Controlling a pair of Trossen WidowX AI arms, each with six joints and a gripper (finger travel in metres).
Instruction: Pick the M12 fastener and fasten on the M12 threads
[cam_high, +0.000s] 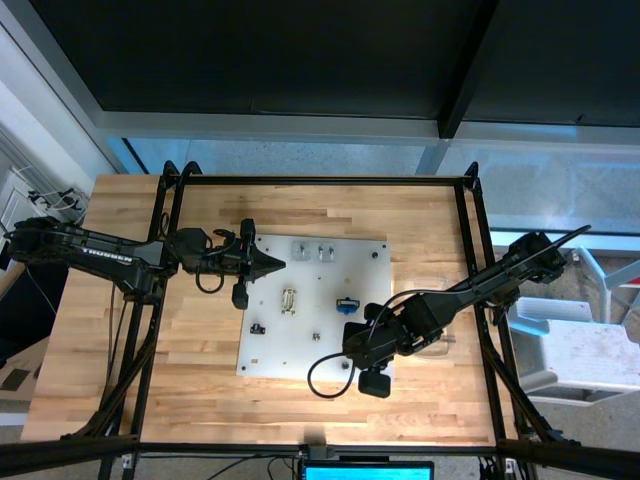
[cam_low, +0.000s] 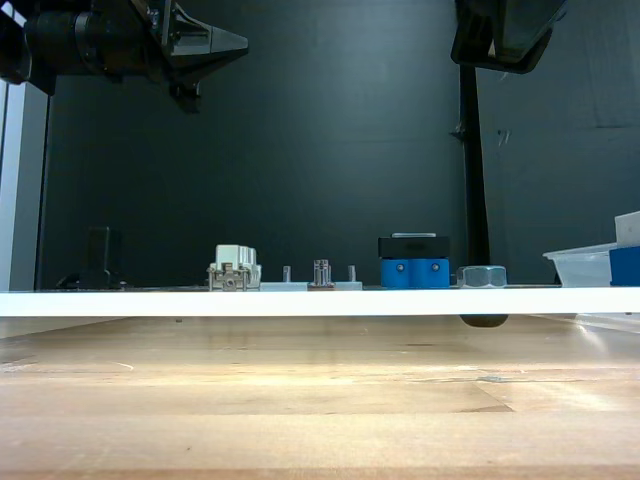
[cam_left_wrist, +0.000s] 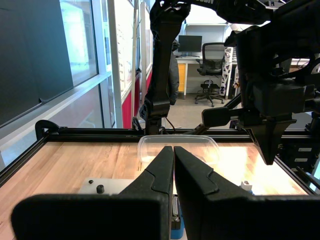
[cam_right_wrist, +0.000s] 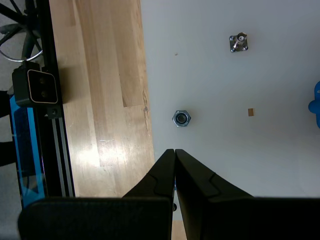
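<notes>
One left gripper (cam_left_wrist: 173, 150), one right gripper (cam_right_wrist: 174, 152), one nut (cam_right_wrist: 181, 118), one board (cam_high: 300, 340), one tray (cam_left_wrist: 210, 142), one blue block (cam_low: 413, 272).

Silver-grey nut (cam_right_wrist: 181, 118) on the white board (cam_right_wrist: 240, 165), just ahead of the black right gripper (cam_right_wrist: 174, 151). Light-brown, streaked wooden table (cam_right_wrist: 100, 100) lies beside that gripper. The black left gripper (cam_left_wrist: 173, 148), above the board's left edge, faces 1 clear tray (cam_left_wrist: 205, 147). 1 blue block (cam_low: 413, 272).

The table (cam_high: 300, 400) is lit brightly and evenly. Glare is seen on its wood in the right wrist view. The low view is dim, with the left gripper (cam_low: 240, 42) silhouetted up high.
</notes>
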